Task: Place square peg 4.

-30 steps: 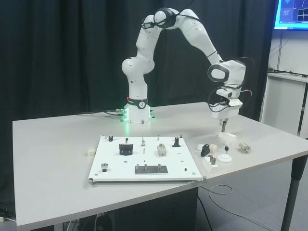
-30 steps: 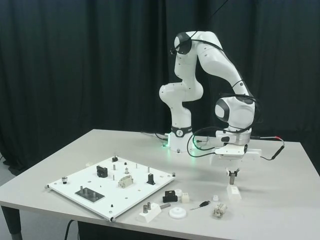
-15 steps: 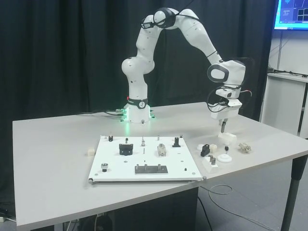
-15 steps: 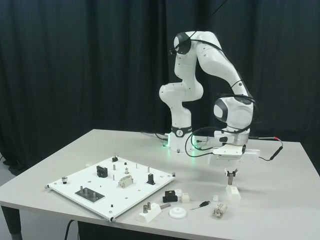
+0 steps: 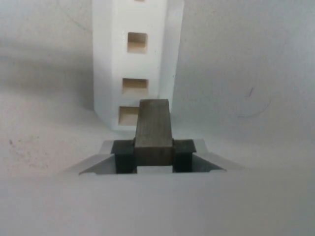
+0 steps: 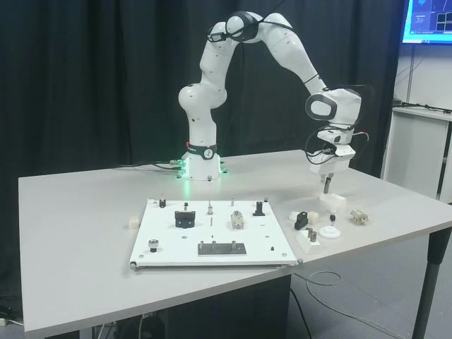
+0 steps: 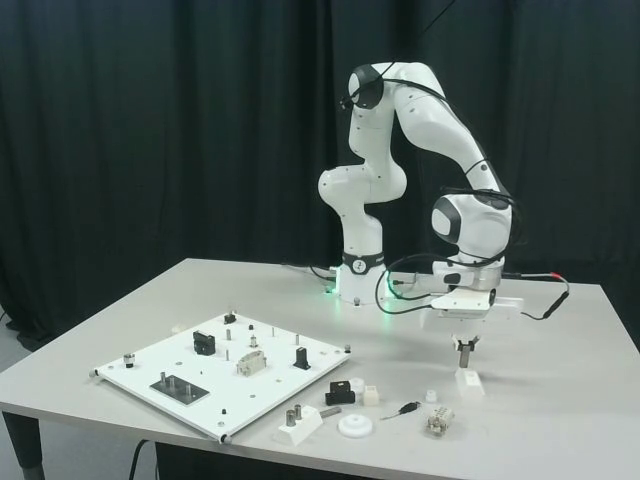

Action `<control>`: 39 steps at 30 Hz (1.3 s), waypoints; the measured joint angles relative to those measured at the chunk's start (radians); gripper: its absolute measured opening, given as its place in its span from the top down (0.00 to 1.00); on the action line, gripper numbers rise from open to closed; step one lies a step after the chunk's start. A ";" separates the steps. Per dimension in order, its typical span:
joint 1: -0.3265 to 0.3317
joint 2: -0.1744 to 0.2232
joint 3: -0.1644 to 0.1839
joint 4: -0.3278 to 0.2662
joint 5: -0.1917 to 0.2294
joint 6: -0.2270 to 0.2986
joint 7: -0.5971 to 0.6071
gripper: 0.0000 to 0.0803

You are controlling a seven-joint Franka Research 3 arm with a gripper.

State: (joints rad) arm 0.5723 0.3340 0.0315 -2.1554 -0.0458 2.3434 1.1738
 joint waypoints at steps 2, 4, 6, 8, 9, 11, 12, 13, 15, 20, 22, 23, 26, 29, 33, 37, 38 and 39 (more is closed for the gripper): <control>0.001 0.000 0.002 0.000 0.000 -0.001 0.000 0.81; 0.002 0.000 0.002 0.000 0.000 -0.002 0.000 0.81; 0.004 0.000 0.003 0.001 0.000 -0.003 0.000 0.81; 0.006 0.000 0.003 0.001 0.000 -0.005 0.000 0.81; 0.008 0.000 0.004 0.001 0.001 -0.007 0.000 0.81; 0.010 0.000 0.004 0.002 0.002 -0.011 0.001 0.81; 0.011 0.000 0.004 0.003 0.003 -0.013 0.002 0.81; 0.012 0.000 0.004 0.003 0.004 -0.014 0.004 0.81; 0.013 0.000 0.005 0.005 0.007 -0.016 0.010 0.81; 0.014 0.000 0.008 0.007 0.015 -0.018 0.022 0.81; 0.014 0.000 0.010 0.007 0.019 -0.018 0.022 0.81; 0.014 0.000 0.011 0.007 0.021 -0.019 0.022 0.81; 0.014 0.000 0.014 0.007 0.024 -0.021 0.025 0.81; 0.015 0.001 0.016 0.007 0.026 -0.023 0.031 0.81; 0.015 0.002 0.017 0.007 0.026 -0.025 0.037 0.81; 0.015 0.003 0.017 0.007 0.026 -0.025 0.044 0.81; 0.015 0.003 0.017 0.007 0.026 -0.025 0.046 0.81; 0.015 0.003 0.017 0.007 0.026 -0.025 0.048 0.81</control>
State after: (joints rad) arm 0.5877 0.3369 0.0490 -2.1482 -0.0193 2.3188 1.2220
